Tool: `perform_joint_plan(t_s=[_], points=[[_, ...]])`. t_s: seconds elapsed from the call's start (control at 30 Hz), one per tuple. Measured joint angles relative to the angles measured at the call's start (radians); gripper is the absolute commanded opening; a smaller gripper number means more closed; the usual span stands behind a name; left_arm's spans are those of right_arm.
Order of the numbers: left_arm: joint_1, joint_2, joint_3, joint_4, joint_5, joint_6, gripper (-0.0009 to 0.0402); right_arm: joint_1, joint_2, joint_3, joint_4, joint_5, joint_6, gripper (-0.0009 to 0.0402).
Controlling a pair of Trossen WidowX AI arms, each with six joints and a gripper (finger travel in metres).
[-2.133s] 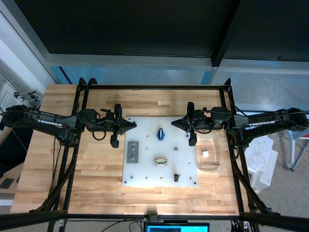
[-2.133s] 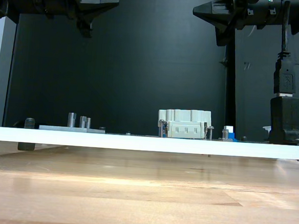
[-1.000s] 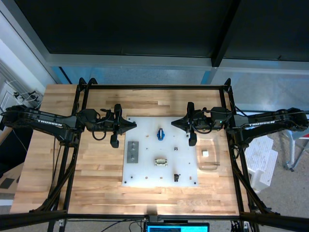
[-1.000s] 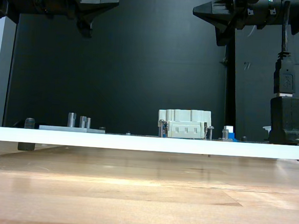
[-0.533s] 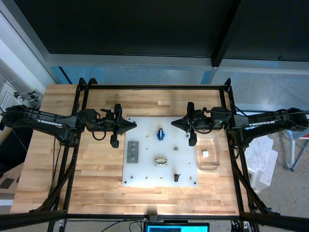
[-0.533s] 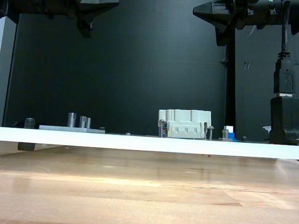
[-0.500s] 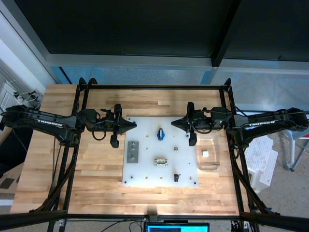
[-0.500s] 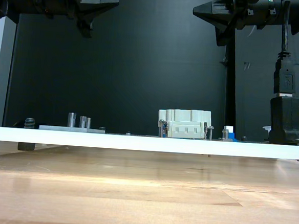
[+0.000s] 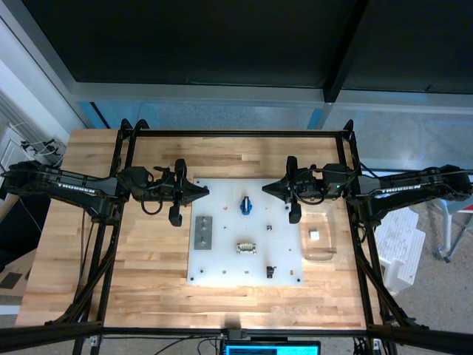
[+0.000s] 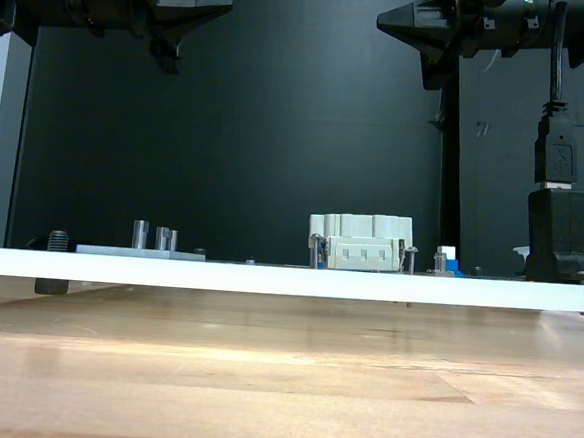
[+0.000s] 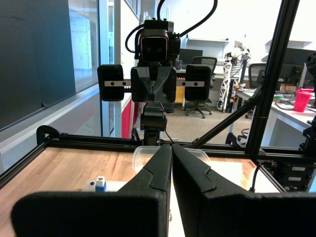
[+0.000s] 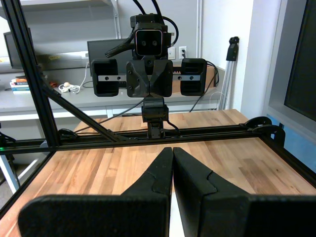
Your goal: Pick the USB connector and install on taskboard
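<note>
The white taskboard [image 9: 222, 270] lies mid-table, its near edge [image 10: 268, 278] filling the low view. A small dark USB connector [image 9: 270, 271] stands upright on a black fitting at the board's near right, and the low view shows it [image 10: 558, 157] tall and black. My left gripper [image 9: 205, 189] hovers high over the board's far left corner, shut and holding nothing. Facing it, my right gripper [image 9: 264, 187] hangs over the far right part, also shut with nothing in it. In each wrist view the fingers meet: left gripper [image 11: 171, 148], right gripper [image 12: 173, 149]. Both are far from the connector.
On the board sit a grey block [image 9: 202, 232], a blue knob [image 9: 245, 205] and a metal multi-pin socket [image 9: 246, 248]. A clear plastic tray [image 9: 325, 251] holding a small white block [image 9: 315, 234] lies right of the board. A black frame surrounds the table.
</note>
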Motion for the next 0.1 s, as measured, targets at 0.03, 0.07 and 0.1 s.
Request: perform_joint_plan(t_s=[0.03, 0.07, 0.1], points=[[0.0, 0.0, 0.0, 0.0, 0.0, 0.0, 0.0, 0.0, 0.0, 0.0, 0.0, 0.0, 0.0, 0.0], [0.0, 0.0, 0.0, 0.0, 0.0, 0.0, 0.0, 0.0, 0.0, 0.0, 0.0, 0.0, 0.0, 0.0], [0.0, 0.0, 0.0, 0.0, 0.0, 0.0, 0.0, 0.0, 0.0, 0.0, 0.0, 0.0, 0.0, 0.0]])
